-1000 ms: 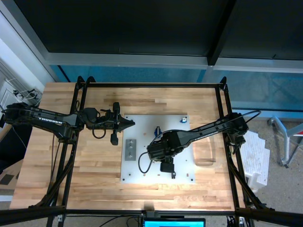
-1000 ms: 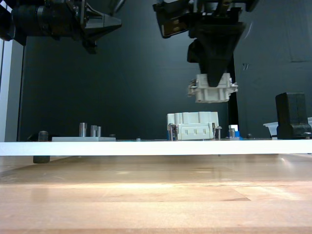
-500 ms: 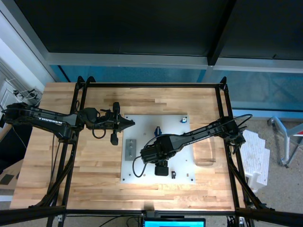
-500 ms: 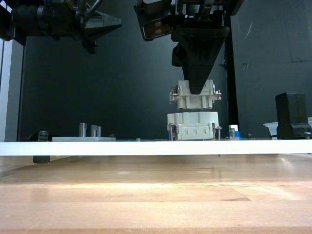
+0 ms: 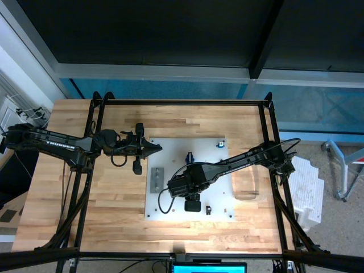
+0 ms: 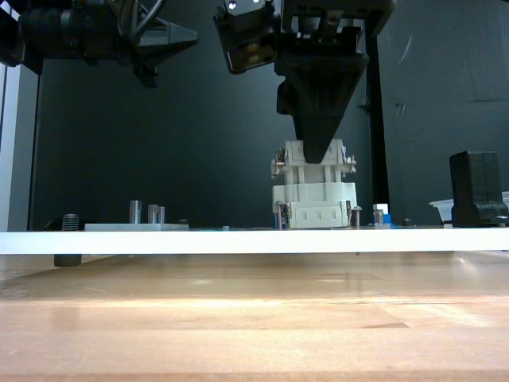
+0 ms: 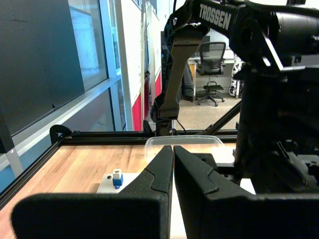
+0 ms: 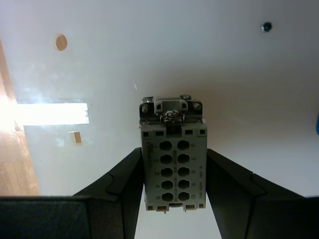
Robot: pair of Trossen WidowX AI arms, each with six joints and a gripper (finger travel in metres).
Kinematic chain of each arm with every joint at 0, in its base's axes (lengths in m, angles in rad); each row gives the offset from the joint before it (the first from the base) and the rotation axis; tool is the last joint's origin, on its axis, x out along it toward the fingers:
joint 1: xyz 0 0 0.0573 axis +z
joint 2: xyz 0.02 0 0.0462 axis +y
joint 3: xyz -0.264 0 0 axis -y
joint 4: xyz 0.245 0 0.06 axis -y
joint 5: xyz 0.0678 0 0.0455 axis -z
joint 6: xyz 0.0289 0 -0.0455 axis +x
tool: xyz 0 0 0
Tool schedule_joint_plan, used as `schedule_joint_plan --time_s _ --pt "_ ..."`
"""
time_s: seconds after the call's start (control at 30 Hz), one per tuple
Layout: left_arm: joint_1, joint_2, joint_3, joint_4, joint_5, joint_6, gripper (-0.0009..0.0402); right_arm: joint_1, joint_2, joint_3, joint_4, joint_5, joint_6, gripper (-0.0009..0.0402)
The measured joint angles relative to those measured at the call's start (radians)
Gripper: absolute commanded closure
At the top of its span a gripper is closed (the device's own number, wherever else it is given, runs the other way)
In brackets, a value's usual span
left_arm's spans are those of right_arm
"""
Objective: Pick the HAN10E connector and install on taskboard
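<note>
While the left jaws hang closed over the far-left corner of the white square taskboard [image 5: 222,196], the right jaws clamp the beige-grey rectangular HAN10E connector [image 6: 312,163] directly atop the board's beige socket housing [image 6: 314,208].

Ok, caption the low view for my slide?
Right gripper holds the HAN10E connector on the taskboard socket; left gripper shut, parked high at left.

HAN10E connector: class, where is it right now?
The HAN10E connector shows right of centre in the low view, clamped in the right gripper, atop the beige housing on the taskboard, apparently touching it. The left gripper hangs shut, high at the left.
</note>
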Motion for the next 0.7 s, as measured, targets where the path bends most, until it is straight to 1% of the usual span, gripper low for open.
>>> schedule_joint_plan --time_s 0.4,0.7 --pt "0.0 0.0 0.0 0.0 0.0 0.0 0.0392 0.0 0.01 -0.004 0.008 0.002 -0.005 0.0381" --pt "0.0 0.0 0.0 -0.001 0.0 0.0 0.0392 0.002 0.005 -0.07 0.082 0.002 -0.005 0.0381"
